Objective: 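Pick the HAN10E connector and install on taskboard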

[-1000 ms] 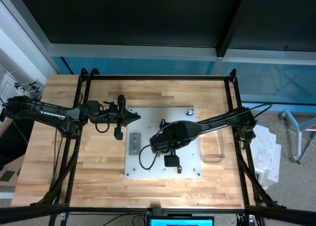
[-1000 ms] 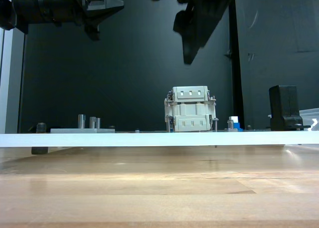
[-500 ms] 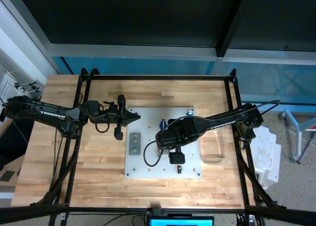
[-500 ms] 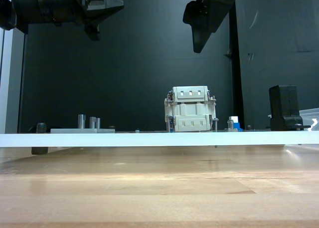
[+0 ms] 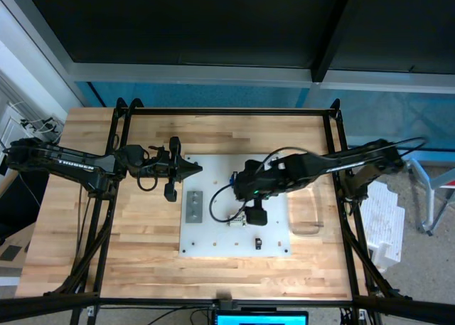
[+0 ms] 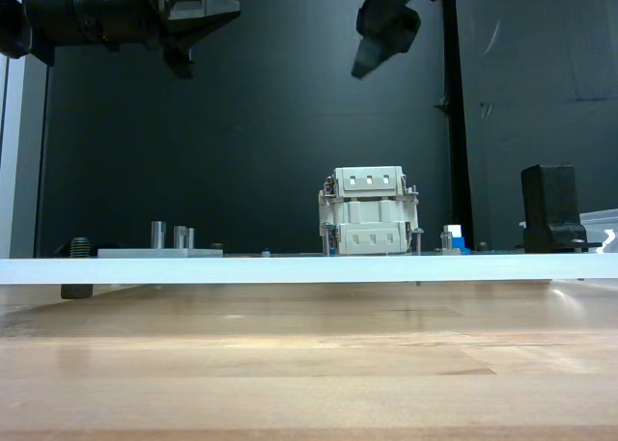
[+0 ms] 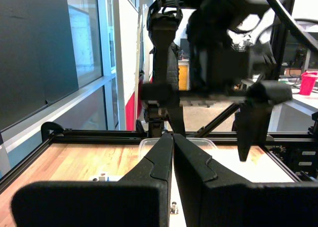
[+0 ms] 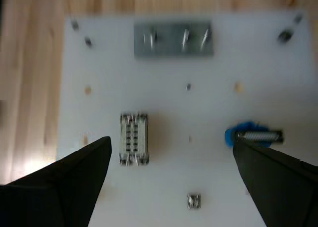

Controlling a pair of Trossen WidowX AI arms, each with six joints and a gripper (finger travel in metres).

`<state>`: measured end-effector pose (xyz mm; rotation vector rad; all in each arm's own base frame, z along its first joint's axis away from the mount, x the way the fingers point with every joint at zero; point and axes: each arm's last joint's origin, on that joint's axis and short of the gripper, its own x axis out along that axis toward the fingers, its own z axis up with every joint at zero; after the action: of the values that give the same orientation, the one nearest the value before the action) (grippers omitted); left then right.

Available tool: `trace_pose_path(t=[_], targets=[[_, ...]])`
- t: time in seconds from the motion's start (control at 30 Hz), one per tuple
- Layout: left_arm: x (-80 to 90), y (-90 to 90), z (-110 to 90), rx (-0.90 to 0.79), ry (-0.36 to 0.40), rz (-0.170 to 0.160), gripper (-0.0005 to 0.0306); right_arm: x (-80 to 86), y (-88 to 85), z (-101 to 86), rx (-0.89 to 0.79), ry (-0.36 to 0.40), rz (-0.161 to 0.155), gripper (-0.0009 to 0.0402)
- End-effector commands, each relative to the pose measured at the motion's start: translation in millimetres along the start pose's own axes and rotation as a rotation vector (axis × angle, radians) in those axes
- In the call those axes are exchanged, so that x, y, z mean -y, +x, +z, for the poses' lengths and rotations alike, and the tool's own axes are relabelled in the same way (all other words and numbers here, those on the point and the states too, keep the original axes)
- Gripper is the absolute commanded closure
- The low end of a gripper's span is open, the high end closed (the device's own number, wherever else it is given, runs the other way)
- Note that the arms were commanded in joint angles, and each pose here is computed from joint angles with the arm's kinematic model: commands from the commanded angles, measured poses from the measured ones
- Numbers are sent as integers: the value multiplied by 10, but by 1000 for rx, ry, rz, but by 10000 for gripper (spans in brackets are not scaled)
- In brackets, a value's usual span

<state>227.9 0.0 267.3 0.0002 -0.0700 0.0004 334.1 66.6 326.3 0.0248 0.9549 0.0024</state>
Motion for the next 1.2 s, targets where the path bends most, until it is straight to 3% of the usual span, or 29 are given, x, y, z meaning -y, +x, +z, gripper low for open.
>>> trace_pose_path(t=[0.03, 0.4, 0.73, 0.9, 1.0, 1.2], targets=[[-1, 0, 0, 0, 0, 0, 300, 139, -99, -90, 69, 21, -7, 97], [-1, 0, 0, 0, 0, 0, 300, 504, -364, -323, 351, 5, -53, 249], [0, 0, 0, 0, 0, 0, 300, 564, -444, -579, 565, -20, -62, 398], [0, 0, 1, 1, 0, 0, 300, 593, -446, -687, 653, -17, -65, 392], [0, 0, 0, 0, 0, 0, 300, 591, -442, -734, 730, -20, -43, 392], [0, 0, 0, 0, 0, 0, 300, 614, -434, -813, 843, -25, -38, 393]])
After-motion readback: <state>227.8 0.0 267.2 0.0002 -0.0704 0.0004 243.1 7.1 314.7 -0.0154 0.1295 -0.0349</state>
